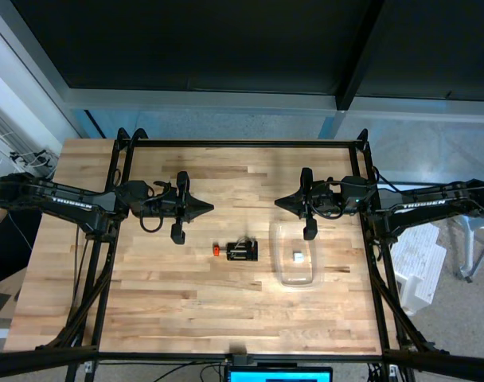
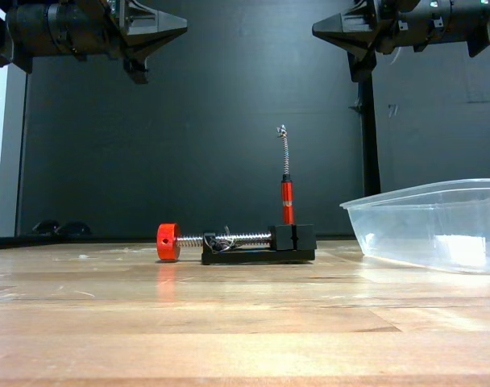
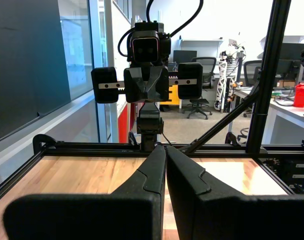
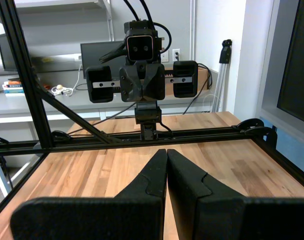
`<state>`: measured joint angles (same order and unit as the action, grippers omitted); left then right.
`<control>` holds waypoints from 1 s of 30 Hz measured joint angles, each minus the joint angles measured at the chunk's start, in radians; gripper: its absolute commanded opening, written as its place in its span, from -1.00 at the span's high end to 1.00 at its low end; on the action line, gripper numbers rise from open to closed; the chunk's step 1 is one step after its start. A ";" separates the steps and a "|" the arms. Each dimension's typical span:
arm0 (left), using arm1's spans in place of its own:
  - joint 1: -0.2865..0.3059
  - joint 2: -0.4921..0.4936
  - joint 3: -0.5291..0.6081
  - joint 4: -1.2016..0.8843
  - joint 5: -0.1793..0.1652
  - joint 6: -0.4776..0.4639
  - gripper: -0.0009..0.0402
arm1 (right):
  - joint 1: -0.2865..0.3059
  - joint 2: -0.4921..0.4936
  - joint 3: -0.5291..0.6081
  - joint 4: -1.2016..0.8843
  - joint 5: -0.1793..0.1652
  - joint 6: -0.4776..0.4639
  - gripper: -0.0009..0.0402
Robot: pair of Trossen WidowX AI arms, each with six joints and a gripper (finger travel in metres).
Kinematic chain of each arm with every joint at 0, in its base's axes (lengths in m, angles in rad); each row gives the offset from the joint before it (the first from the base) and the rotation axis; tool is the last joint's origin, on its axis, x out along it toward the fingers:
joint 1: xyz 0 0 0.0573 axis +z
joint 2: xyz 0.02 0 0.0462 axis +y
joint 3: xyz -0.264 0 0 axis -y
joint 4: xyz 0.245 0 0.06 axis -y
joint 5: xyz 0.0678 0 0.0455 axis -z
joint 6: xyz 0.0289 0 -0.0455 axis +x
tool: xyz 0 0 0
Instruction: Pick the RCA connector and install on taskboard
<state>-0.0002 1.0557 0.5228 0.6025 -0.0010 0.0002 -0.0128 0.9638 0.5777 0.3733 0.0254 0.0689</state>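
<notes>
The taskboard (image 1: pixel 243 251) is a small black block at mid-table, its red-orange knob (image 1: pixel 216 251) pointing left. The low view shows the taskboard (image 2: pixel 257 244) with a thin red-and-silver stick (image 2: pixel 286 173) standing upright on it. I cannot make out the RCA connector as a separate piece in any view. My left gripper (image 1: pixel 208 208) hovers high, behind and left of the board, shut and empty (image 3: pixel 165 150). My right gripper (image 1: pixel 277 201) hovers high, behind and right of the board, also shut and empty (image 4: pixel 166 152).
A clear plastic tray (image 1: pixel 275 253) lies right of the board, with a small white cube (image 1: pixel 298 255) inside. A black frame (image 1: pixel 242 144) runs around the table. Both arms face each other with a gap between their tips.
</notes>
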 measured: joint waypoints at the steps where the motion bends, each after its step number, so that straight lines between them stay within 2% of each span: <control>1: 0.000 0.000 0.000 0.000 0.000 0.000 0.96 | 0.000 0.000 0.000 -0.002 0.000 0.000 0.96; 30: 0.000 0.000 0.000 0.000 0.000 0.000 0.96 | 0.000 0.000 0.000 -0.027 0.000 0.000 0.96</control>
<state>-0.0002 1.0557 0.5224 0.6025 -0.0006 0.0002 -0.0128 0.9638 0.5777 0.3466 0.0254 0.0692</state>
